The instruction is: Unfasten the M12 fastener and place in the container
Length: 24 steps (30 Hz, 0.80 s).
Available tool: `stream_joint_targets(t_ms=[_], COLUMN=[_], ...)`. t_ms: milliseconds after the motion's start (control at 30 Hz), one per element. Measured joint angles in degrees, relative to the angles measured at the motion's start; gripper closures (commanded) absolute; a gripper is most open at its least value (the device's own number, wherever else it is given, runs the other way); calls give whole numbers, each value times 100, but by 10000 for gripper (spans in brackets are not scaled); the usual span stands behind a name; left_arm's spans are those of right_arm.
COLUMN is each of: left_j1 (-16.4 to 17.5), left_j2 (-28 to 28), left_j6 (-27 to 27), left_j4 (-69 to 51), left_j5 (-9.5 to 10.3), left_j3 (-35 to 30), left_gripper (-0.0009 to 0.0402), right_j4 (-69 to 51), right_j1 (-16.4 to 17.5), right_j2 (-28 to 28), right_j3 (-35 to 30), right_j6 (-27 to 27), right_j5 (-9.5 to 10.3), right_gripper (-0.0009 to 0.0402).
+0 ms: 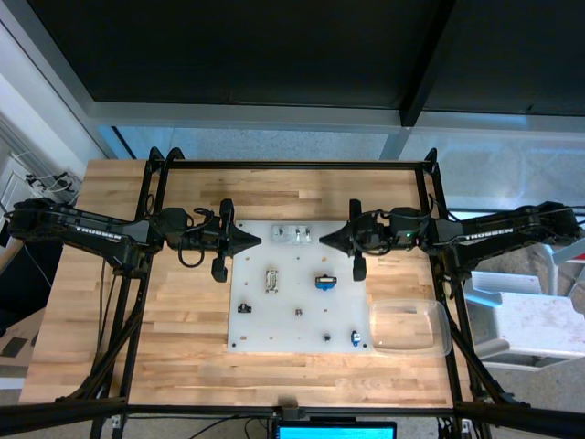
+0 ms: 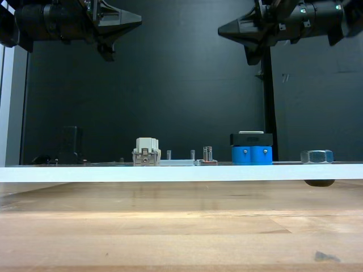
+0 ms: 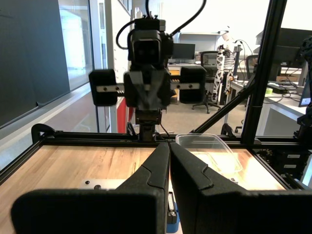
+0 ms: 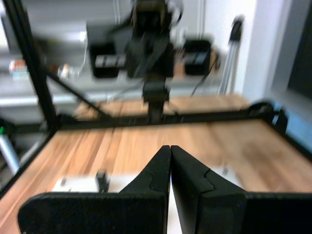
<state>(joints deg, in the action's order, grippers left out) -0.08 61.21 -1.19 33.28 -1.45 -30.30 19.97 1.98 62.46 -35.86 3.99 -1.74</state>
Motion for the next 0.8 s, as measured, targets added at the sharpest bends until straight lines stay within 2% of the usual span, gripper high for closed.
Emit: stream_joint_targets(t_ms=[167,333,367,600,800], left_j1=[0,0,0,0,0], left_j2=[0,0,0,0,0], left_j6=[0,0,0,0,2], left_j4=[0,0,0,0,0], left_j5=[0,0,0,0,0], left_j3=[-2,-2,0,-2,-2], left_gripper=[393,393,393,393,393], right_j4=[-1366,-2677,-2935,-4548,-5488], right_j1=[306,699,780,1139,1364], right_j2=[127,369,433,994,1661], right_j3=[-597,-1257,-1401,-2430,-3233], right_j6=[343,734,782,1427,1856], right_j5=[-48,-479,-505,-619,-619], right_gripper=[393,393,393,393,393])
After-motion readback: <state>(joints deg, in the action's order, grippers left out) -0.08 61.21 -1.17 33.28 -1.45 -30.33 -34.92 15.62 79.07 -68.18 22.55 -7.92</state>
